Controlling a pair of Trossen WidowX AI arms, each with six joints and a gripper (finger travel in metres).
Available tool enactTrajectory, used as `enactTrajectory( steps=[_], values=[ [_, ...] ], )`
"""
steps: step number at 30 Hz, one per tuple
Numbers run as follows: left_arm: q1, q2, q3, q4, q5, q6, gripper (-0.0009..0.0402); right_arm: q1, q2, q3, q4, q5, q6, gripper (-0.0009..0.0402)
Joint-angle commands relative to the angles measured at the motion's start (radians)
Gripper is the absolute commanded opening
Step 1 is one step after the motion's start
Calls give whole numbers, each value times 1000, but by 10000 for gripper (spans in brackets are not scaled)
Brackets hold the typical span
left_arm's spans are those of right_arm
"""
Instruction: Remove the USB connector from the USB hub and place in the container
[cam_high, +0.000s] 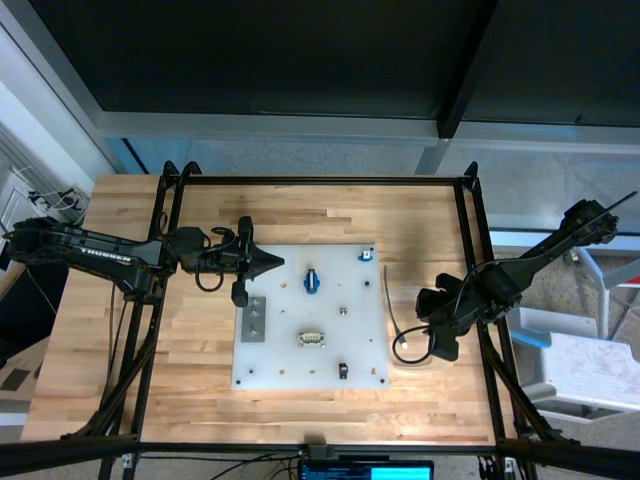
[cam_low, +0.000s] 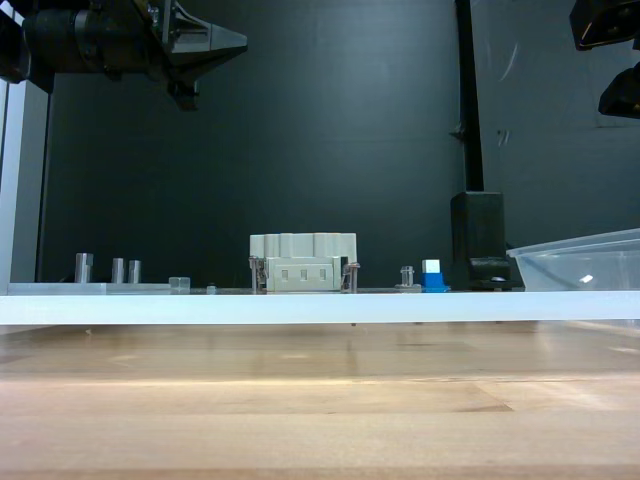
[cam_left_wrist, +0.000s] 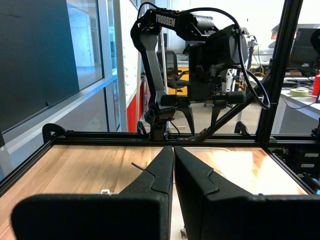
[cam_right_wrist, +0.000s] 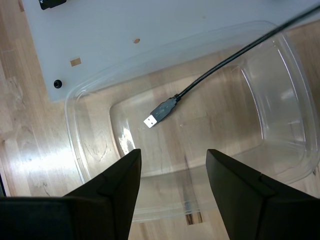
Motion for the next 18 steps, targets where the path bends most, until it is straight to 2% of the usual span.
enactTrajectory(
  steps=[1, 18],
  values=[
    [0, 0, 0, 0, 0, 0, 1, 0, 0, 0, 0, 0, 16, 191],
    [0, 0, 0, 0, 0, 0, 1, 0, 0, 0, 0, 0, 20, 192]
  ],
)
